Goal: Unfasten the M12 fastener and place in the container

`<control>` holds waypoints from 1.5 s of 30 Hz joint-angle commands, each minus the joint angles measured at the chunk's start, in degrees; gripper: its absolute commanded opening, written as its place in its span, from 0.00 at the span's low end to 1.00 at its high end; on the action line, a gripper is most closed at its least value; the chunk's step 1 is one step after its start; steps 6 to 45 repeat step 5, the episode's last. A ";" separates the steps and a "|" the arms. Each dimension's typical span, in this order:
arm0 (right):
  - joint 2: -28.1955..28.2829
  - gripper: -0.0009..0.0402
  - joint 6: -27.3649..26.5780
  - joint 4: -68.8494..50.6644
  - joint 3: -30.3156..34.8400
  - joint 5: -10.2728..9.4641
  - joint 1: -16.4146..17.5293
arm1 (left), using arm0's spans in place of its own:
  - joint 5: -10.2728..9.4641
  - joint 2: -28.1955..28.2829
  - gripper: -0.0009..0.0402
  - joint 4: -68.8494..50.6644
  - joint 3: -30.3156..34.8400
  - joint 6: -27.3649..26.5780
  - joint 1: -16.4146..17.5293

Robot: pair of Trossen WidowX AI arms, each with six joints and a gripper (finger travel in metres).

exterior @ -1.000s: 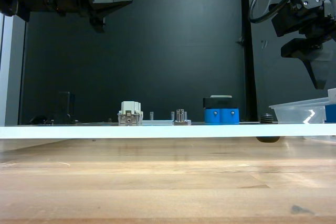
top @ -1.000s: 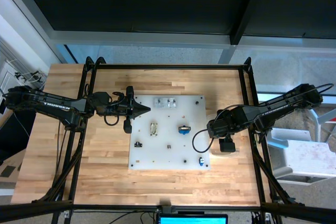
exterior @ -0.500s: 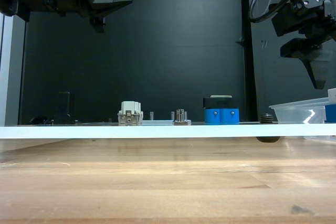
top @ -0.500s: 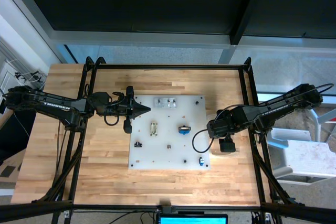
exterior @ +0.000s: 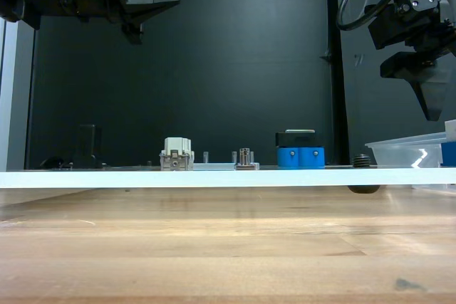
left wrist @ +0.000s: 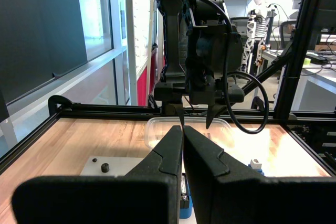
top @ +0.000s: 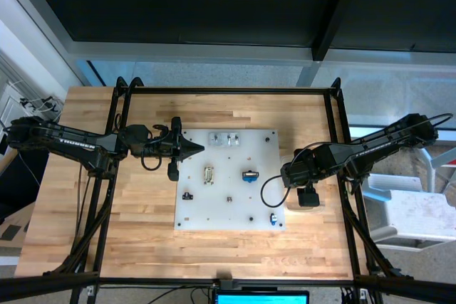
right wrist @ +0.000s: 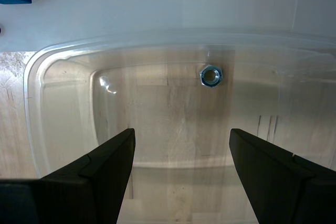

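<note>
Right gripper (right wrist: 181,132) hangs above the container (right wrist: 31,103), its fingers spread wide with nothing between them, and the silver nut (right wrist: 211,75) lies loose on the container's floor, close to one wall. Near the container the black stud (exterior: 362,161) shows bare ribs, so the job looks done. The risk lies in the retreat: if the arm dips or swings low, a spread finger could catch the container's rim, and so light a bin would likely slide or tip, spilling the nut. Left gripper (left wrist: 182,129), pinched closed and empty, sits well apart from the container.
</note>
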 commanded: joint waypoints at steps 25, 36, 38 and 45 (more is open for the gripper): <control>0.00 0.63 0.00 0.00 0.00 0.02 0.02 | 0.00 0.02 0.02 0.00 0.00 0.02 0.02; 0.00 0.63 0.00 0.00 0.00 0.02 0.02 | 0.00 0.02 0.02 0.00 0.00 0.02 0.02; 0.00 0.63 0.00 0.00 0.00 0.02 0.02 | 0.00 0.02 0.02 0.00 0.00 0.02 0.02; 0.00 0.63 0.00 0.00 0.00 0.02 0.02 | 0.00 0.02 0.02 0.00 0.00 0.02 0.02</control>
